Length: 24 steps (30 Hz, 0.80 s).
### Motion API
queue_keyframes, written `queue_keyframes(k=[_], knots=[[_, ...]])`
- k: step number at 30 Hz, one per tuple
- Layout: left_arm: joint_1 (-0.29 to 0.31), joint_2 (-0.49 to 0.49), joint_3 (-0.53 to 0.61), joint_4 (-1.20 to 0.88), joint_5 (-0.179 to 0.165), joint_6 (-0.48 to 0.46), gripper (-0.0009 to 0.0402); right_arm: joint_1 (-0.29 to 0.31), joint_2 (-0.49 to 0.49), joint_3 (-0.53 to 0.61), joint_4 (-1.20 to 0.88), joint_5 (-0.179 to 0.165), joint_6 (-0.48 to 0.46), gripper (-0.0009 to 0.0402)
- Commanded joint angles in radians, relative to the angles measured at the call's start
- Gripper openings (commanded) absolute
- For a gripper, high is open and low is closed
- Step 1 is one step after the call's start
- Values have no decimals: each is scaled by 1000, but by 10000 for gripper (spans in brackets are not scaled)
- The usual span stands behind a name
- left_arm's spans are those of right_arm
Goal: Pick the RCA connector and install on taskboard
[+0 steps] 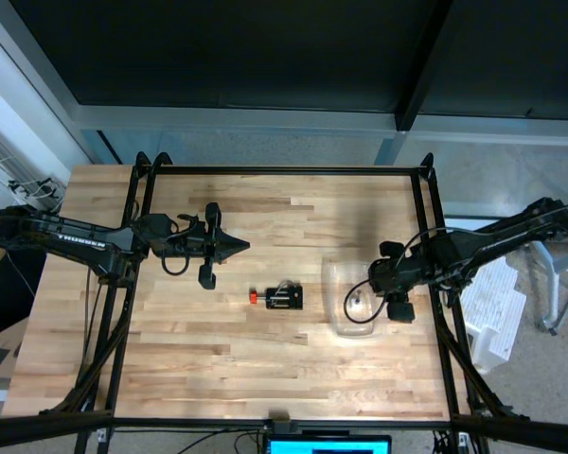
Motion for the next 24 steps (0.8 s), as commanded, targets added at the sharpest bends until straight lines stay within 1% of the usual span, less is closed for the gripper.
queue_keyframes(k=[1,4,13,14,16,24], knots=[[0,0,0,0,0,0,0,5,13,-33,63,1,23,177],[0,0,0,0,0,0,0,9,21,-62,113,3,45,184],[0,0,0,0,0,0,0,16,74,-122,204,2,49,184],[0,0,0,0,0,0,0,16,80,-127,218,6,51,184],[0,0,0,0,0,0,0,17,88,-138,241,29,56,184],[0,0,0,0,0,0,0,22,116,-190,346,29,56,181]])
